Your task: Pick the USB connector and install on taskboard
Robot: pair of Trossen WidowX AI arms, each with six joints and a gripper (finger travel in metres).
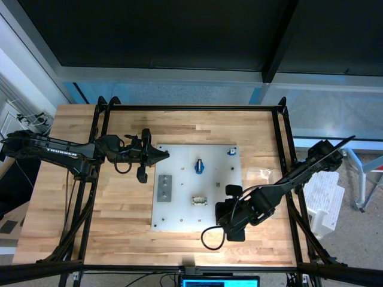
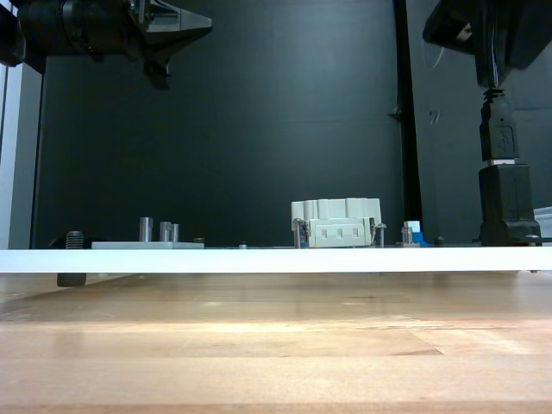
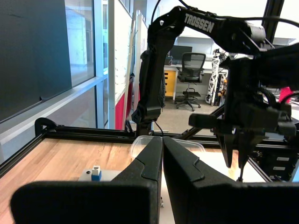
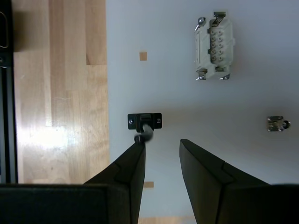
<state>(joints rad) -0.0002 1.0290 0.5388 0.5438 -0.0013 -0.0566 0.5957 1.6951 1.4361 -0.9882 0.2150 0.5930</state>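
The USB connector (image 2: 508,200) stands upright near the right edge of the white taskboard (image 2: 259,259), its dark plug seated in a black flanged base (image 4: 145,120), with its cable rising from the top. My right gripper (image 4: 161,142) hovers straight above it, open, nothing between its fingers; the connector lies just off one fingertip (image 4: 135,154). In the high view the right gripper (image 1: 232,228) hides the connector at the taskboard's (image 1: 179,209) near right part. My left gripper (image 1: 160,154) hangs shut above the board's far left corner, holding nothing.
On the board sit a grey block (image 1: 164,188), a metal multi-pin socket (image 4: 214,46), a blue part (image 1: 199,165) and a small blue piece (image 1: 231,152). A clear plastic tray (image 1: 260,174) lies right of the board. A black cable loop (image 1: 206,236) curls near the front edge.
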